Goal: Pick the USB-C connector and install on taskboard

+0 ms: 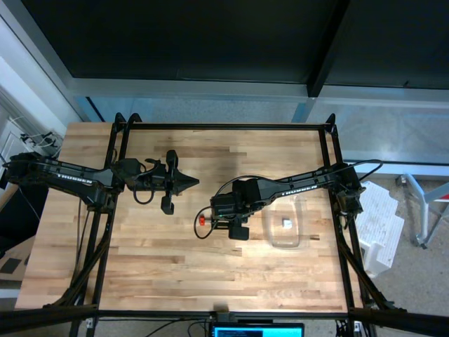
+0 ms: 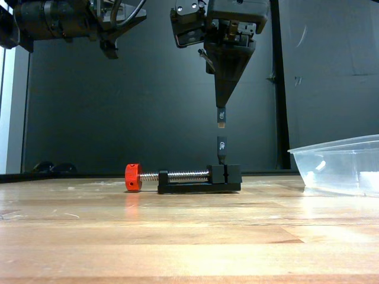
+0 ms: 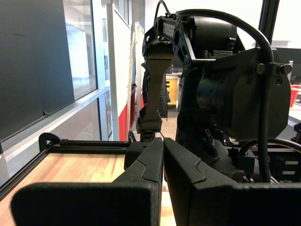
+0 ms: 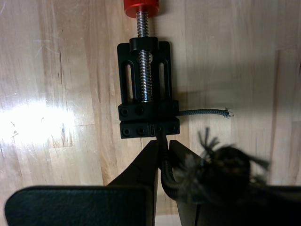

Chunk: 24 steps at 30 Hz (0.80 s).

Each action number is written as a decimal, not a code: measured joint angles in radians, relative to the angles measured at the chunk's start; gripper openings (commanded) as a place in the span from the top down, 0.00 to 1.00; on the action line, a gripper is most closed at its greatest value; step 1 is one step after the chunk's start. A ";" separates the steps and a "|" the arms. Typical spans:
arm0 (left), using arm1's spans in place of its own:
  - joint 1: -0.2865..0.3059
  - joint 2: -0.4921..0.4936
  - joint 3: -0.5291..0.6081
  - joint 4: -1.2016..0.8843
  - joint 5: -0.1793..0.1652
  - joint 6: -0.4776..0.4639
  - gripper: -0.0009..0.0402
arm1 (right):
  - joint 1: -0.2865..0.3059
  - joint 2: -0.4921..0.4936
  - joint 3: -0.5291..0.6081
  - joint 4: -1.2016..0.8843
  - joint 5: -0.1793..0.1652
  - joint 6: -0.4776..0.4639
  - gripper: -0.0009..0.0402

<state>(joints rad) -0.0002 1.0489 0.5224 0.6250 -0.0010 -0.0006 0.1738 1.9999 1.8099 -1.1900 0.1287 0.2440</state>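
A clear plastic tray [image 1: 275, 235] sits on the wooden table [image 1: 140, 260], toward its right side. A black frame [image 1: 224, 127] runs round the table, with a lit screen [image 1: 257, 330] at its near edge.

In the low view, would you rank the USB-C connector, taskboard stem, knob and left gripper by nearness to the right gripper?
1. USB-C connector, in the right gripper.
2. Taskboard stem, directly below.
3. Knob, lower left.
4. Left gripper, upper left.
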 measured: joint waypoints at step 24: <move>0.000 0.000 0.000 0.000 0.000 0.000 0.98 | 0.002 0.000 -0.043 0.048 0.000 -0.030 0.98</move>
<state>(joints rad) -0.0002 1.0485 0.5228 0.6250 -0.0010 -0.0010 0.1757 1.9999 1.7672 -1.1419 0.1291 0.2142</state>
